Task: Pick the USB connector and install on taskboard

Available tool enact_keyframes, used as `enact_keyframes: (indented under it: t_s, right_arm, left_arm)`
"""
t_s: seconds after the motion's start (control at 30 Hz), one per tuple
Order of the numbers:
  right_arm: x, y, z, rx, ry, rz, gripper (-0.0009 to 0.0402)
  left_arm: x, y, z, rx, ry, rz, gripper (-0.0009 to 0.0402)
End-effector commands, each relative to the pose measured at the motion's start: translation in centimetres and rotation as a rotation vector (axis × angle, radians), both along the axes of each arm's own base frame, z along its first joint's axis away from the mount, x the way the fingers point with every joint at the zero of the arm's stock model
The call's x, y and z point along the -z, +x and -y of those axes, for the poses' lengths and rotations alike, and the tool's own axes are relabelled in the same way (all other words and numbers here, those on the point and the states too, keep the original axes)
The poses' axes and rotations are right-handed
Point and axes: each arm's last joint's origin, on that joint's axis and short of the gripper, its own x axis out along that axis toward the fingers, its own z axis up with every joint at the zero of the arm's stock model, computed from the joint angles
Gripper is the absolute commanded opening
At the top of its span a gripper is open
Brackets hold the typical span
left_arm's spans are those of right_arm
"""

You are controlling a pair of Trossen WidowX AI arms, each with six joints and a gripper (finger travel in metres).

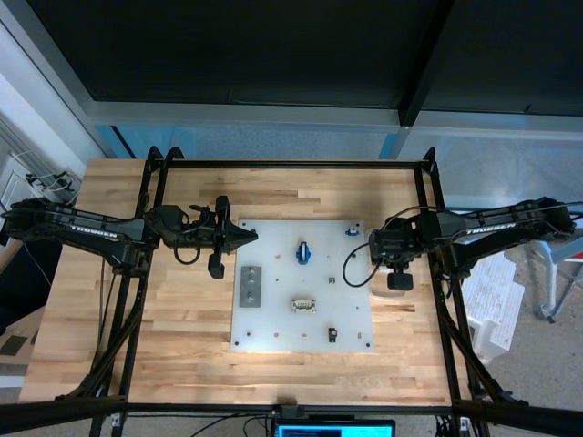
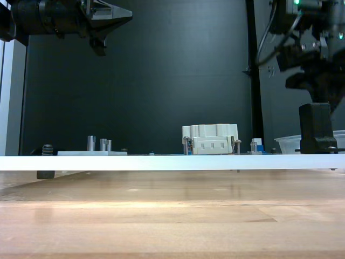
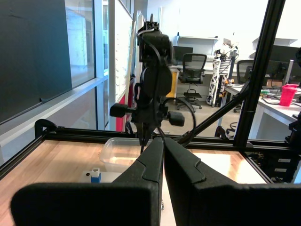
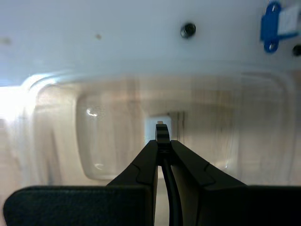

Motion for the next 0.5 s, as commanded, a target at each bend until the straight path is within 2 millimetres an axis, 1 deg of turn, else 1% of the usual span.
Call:
enact_keyframes:
  t_s: [0.03, 0.23, 0.37, 0.5]
  right_arm:
    - [-1.1, 0.4, -0.6, 0.009, 0.007, 0.012, 0.0000]
    - [-2.9, 1.6, -2.3, 0.016, 0.029, 0.047, 0.0000]
    - [-3.9, 2.7, -3.8, 0.024, 0.033, 0.050, 0.0000]
    - [-4.5, 4.1, -5.1, 0.038, 0.035, 0.023, 0.0000]
  left_arm:
    - [0.0, 0.0, 0.0, 0.000, 0.000, 0.000, 0.0000]
    - [0.0, 0.0, 0.0, 0.000, 0.000, 0.000, 0.0000]
    - [0.0, 0.0, 0.0, 0.000, 0.000, 0.000, 0.0000]
    - [0.0, 0.0, 0.0, 0.000, 0.000, 0.000, 0.0000]
